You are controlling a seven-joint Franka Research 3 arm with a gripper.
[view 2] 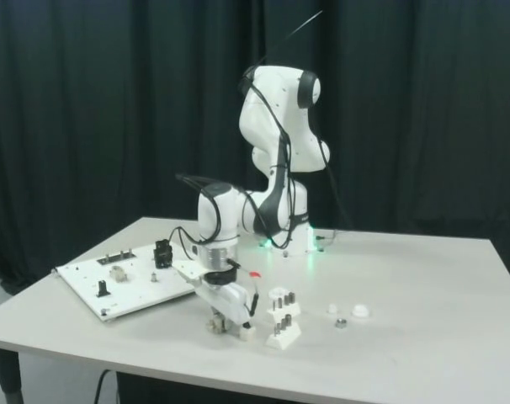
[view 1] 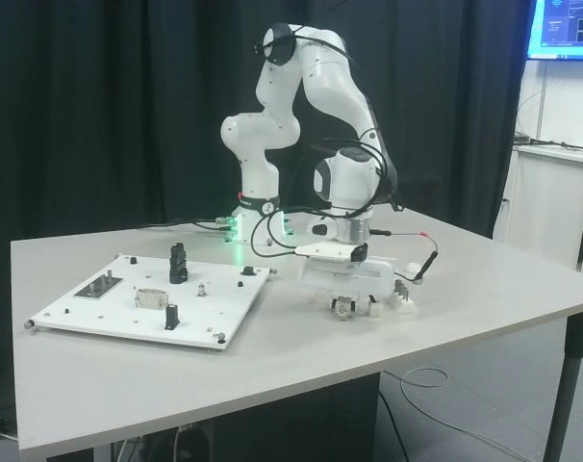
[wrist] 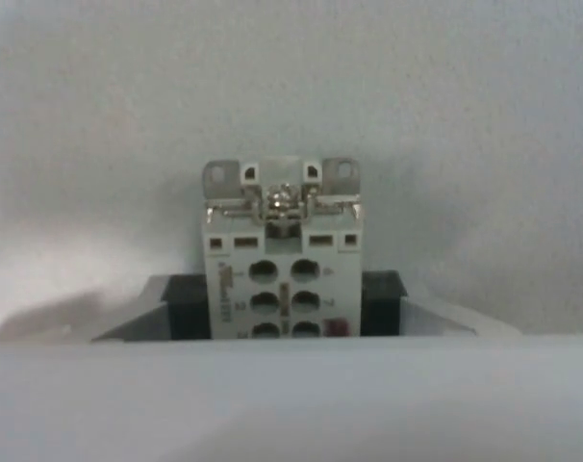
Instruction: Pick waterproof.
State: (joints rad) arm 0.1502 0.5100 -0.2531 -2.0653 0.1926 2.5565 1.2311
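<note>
1. I see the connector (wrist: 283, 252), which I take for the waterproof part, straight below the wrist, centred between the fingers (wrist: 287, 308). It is a white block with round sockets on its face and metal clips at its far end.
2. Black pads flank the block close on both sides, but I cannot tell whether they are touching it or just beside it, so I cannot tell if it is grasped.
3. In the room views the gripper (view 1: 342, 289) is down low at the surface (view 1: 445, 318), near the front edge, right of the white board (view 1: 99, 313).
4. Small white holders (view 2: 282, 324) with pins stand just beside the gripper, close enough to snag, I judge.
5. Black curtains hang behind.
</note>
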